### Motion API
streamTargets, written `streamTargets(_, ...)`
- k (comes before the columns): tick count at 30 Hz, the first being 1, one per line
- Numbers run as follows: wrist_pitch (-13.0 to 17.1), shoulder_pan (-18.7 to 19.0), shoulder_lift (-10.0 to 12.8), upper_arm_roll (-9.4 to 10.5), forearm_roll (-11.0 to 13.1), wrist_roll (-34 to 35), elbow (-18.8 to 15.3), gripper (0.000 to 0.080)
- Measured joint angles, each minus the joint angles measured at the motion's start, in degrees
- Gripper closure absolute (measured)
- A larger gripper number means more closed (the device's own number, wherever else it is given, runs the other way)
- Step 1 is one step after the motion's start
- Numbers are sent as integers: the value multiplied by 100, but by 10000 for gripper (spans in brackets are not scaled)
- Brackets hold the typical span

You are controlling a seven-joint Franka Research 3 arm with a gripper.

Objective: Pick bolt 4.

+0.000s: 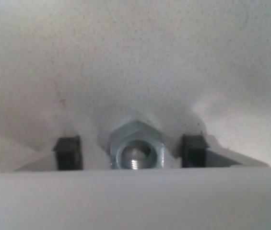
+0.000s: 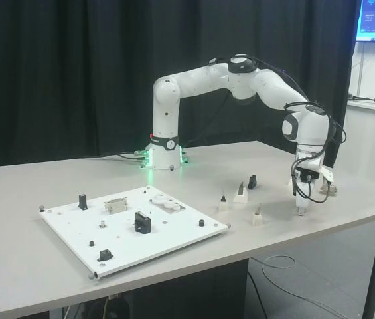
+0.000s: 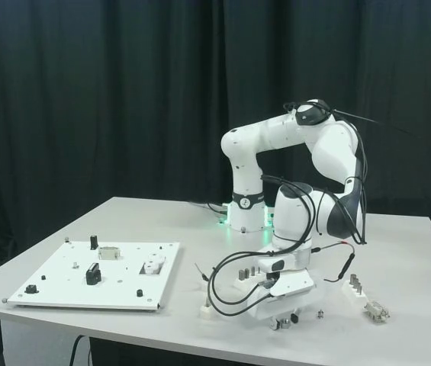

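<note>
In the wrist view a grey metal hex-headed part with a threaded hole, bolt 4 [image 1: 136, 151], lies on the grey table. My gripper [image 1: 131, 153] is low over it and open. One black fingertip [image 1: 69, 153] stands on one side and the other on the opposite side, each with a gap to the hex. In the first room view the gripper [image 2: 301, 207] hangs almost on the table near the right front corner. The second room view shows the gripper [image 3: 284, 319] just over the small grey bolt [image 3: 282, 325] by the front edge.
A white board [image 2: 174, 239] with several black and grey parts lies on the table's left half. Small white holders [image 2: 240, 194] stand between the board and the gripper. A rack of bolts [image 3: 355, 288] and a connector [image 3: 375, 311] sit close by. The table's front edge is near.
</note>
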Motion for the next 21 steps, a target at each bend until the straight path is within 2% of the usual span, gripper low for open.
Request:
streamTargets(9, -33, 0, -8, 9, 0, 15, 27, 274)
streamTargets(10, -38, 0, -10, 9, 0, 29, 29, 577)
streamTargets(21, -244, 0, -112, -110, -18, 109, 54, 577)
